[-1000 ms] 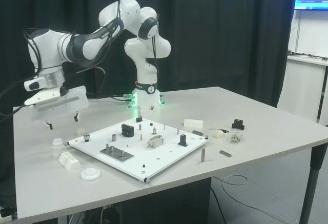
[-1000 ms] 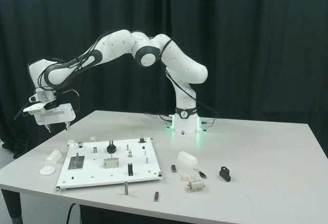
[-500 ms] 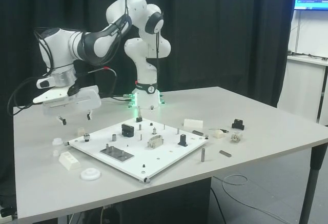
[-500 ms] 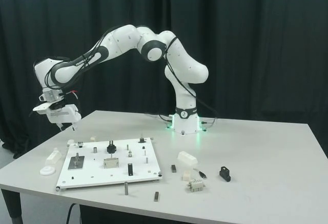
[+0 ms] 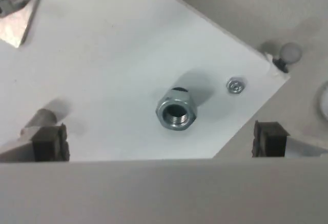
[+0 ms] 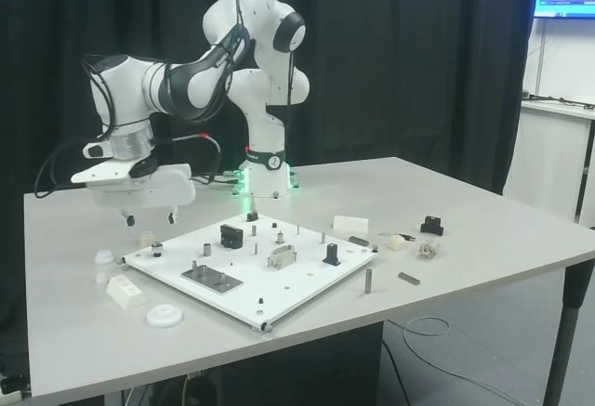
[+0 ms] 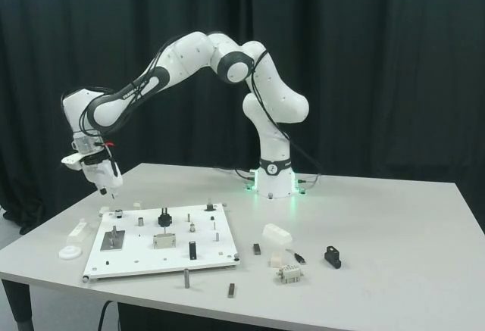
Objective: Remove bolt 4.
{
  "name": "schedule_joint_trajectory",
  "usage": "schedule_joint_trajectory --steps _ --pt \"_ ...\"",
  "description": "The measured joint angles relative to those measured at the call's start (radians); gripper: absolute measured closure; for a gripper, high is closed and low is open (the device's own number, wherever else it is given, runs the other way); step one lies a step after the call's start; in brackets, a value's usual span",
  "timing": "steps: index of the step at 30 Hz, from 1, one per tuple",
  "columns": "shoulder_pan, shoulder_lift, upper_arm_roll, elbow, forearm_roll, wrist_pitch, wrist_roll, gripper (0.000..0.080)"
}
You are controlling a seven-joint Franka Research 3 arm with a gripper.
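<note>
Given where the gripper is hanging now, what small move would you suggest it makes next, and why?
Probably a straight descent onto the bolt. In the wrist view its hex head sits between the open fingers, near a corner of the white board. In the first room view the gripper hangs above that bolt, clear of it, so lowering seems the sensible step before closing.

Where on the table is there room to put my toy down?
The table is bare right of the black clip and behind the white board, beside the arm's base. It is crowded around the board's left edge and front right corner.
</note>
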Motion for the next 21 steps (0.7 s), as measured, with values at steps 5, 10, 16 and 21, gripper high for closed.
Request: schedule_joint_trajectory --steps 5,10,16,21 --pt "0.027 -0.028 -0.001 -0.072 -0.001 0.075 0.091 0.0003" --pt "0.056 -0.055 -0.007 -0.152 -0.001 0.170 0.175 0.0003" --pt "0.089 -0.088 -0.012 -0.255 -0.001 0.290 0.275 0.0003" --pt "0.111 -0.115 -0.012 -0.332 -0.001 0.377 0.346 0.0003"
